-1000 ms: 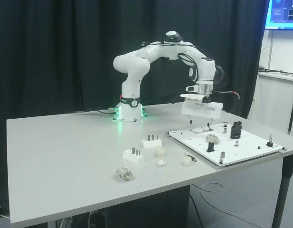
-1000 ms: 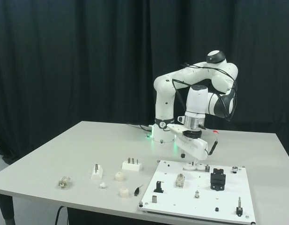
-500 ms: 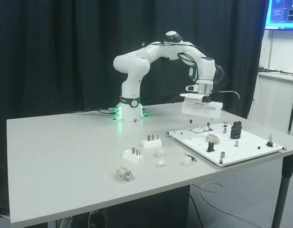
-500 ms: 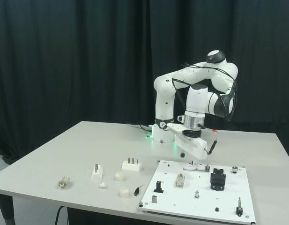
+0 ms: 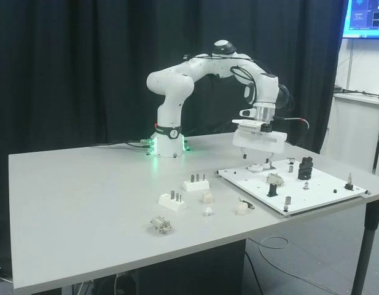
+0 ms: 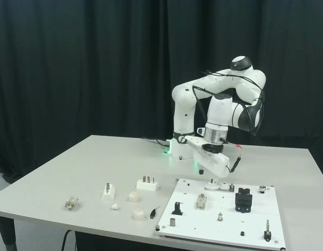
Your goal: Pick waterproof.
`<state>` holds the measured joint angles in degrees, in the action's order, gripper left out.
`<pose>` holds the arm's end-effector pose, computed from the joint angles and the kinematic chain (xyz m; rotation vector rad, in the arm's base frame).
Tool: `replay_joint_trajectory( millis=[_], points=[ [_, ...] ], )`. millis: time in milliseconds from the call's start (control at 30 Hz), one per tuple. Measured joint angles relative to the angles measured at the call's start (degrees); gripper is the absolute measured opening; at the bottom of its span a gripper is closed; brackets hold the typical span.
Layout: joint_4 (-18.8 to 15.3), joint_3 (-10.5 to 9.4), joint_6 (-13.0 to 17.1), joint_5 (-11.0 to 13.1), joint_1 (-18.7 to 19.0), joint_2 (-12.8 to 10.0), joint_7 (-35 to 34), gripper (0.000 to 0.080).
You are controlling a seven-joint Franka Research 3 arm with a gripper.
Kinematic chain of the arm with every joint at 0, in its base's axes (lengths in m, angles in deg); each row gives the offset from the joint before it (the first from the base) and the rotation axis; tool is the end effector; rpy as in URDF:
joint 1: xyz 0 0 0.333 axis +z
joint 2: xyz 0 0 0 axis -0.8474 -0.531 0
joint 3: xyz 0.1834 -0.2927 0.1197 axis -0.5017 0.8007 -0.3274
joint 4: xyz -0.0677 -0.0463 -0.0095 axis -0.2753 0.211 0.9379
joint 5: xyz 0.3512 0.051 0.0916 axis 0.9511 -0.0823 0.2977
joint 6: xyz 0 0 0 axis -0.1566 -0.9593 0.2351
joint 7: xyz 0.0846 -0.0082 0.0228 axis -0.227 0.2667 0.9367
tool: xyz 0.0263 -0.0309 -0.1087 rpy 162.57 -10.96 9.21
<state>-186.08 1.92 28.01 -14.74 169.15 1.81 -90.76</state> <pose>0.3938 0.2518 0.2570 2.0852 -2.2833 0.2546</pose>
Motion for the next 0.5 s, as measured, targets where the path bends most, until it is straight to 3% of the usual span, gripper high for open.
replay_joint_trajectory(
  millis=[500],
  points=[
    [0.35,1.25,1.08,-2.85,-0.57,0.0,1.41,0.08]
  ],
)
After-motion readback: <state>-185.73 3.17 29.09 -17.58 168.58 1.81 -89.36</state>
